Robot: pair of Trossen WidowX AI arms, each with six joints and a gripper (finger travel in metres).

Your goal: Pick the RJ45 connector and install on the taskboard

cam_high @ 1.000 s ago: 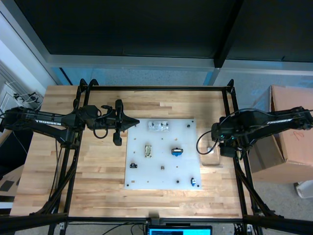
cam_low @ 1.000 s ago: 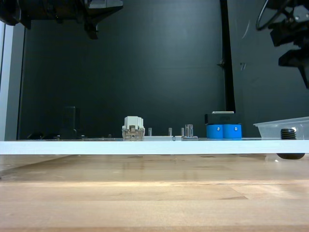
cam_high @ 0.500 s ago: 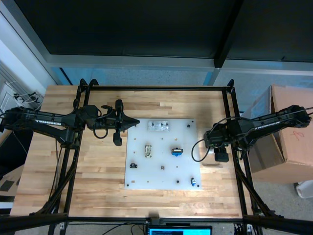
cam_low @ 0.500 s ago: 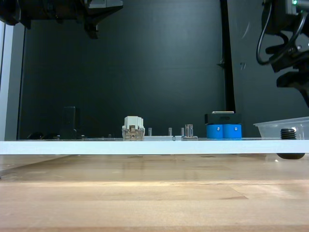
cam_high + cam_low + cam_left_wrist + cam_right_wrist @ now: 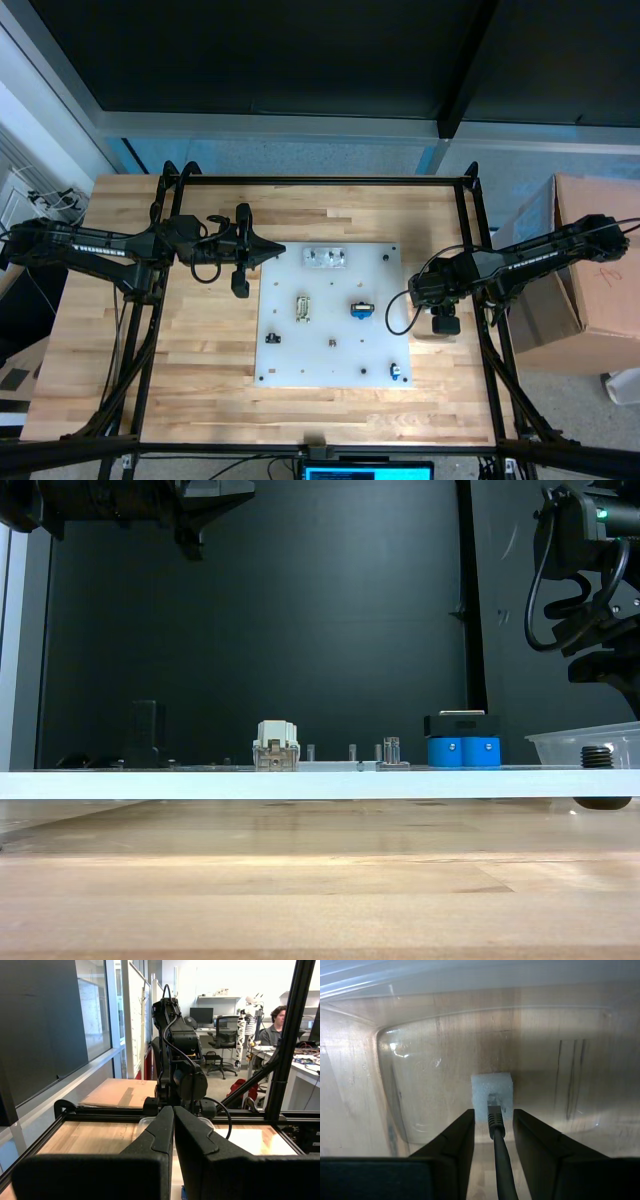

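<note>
The RJ45 connector [image 5: 492, 1092], a translucent white plug on a black cable, lies free on the floor of a clear plastic tray [image 5: 395, 1085]. My right gripper [image 5: 492, 1112] hangs just above it, open, with one finger on each side of the cable and not touching it. In the high view the right gripper [image 5: 441, 322] is over the tray [image 5: 422, 333], just off the right edge of the white taskboard [image 5: 330, 350]. My left gripper [image 5: 272, 250] hovers high at the board's back left corner, shut and holding nothing, as its fingers [image 5: 165, 1125] show.
On the board stand a grey connector block [image 5: 301, 309], a blue part [image 5: 361, 310] and small fittings. A black frame surrounds the table. A cardboard box [image 5: 590, 270] sits beyond the right edge. In the low view the tray [image 5: 570, 745] rests to the right of the blue part [image 5: 463, 750].
My right arm has swung inward and come down until its gripper hangs over the tray. The left arm has not moved. The connector has stayed in the tray.
</note>
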